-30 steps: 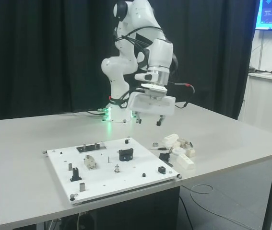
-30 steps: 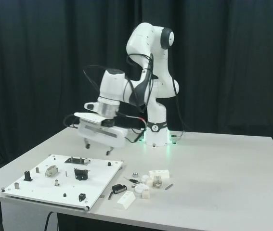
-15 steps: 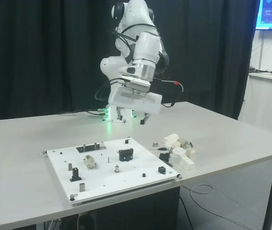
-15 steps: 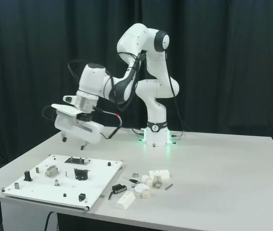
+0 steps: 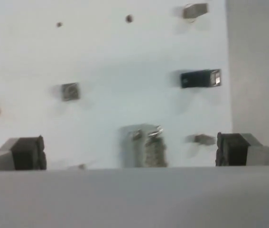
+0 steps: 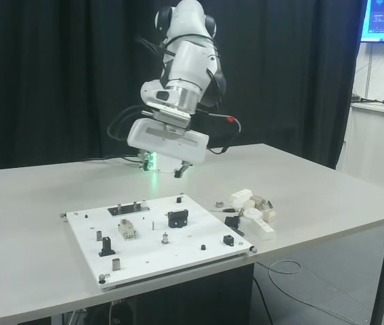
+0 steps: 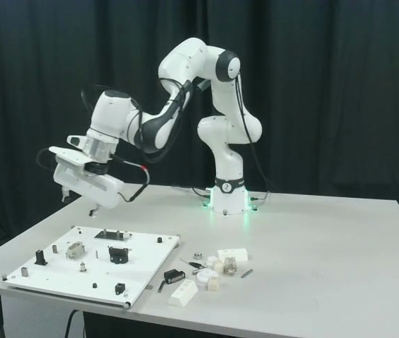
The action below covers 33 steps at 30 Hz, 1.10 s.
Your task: Remove square peg 3.
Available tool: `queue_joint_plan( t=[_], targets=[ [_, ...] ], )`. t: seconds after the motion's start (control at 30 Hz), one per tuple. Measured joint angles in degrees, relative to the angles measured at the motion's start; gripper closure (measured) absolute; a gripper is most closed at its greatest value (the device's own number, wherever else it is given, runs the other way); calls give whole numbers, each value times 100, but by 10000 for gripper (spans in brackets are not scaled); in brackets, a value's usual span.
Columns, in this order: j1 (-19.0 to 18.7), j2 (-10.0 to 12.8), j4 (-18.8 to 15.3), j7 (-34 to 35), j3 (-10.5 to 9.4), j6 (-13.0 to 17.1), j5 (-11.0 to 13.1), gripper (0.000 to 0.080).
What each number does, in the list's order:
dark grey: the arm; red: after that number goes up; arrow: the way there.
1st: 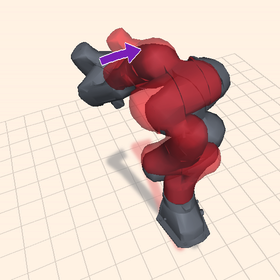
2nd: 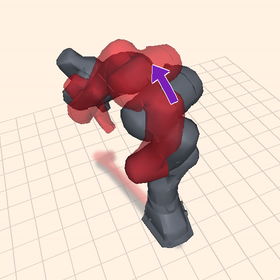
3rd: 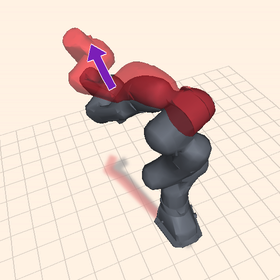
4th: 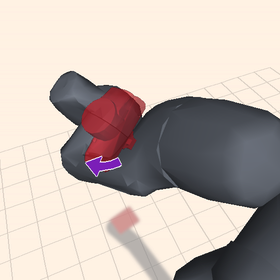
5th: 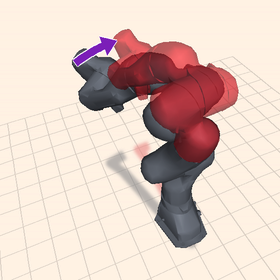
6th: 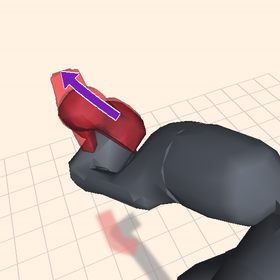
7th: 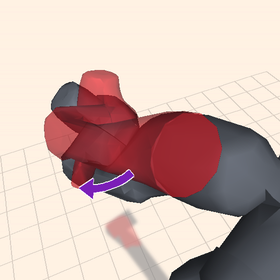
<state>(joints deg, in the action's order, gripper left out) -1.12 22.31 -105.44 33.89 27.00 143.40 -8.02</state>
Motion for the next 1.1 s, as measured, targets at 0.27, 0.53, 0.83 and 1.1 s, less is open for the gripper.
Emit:
queue_joint_plan(
  t=[0.27, 0.53, 0.83, 1.1],
  targets=[
    [449, 438, 568, -472, -141, 0, 408, 3],
    [760, 862, 1078, -951, -189, -2, 975, 3],
    [967, 1312, 1578, -1454, -190, -36, 1594, 3],
    [1109, 1744, 2070, -1890, -192, -36, 1996, 3]
  ],
)
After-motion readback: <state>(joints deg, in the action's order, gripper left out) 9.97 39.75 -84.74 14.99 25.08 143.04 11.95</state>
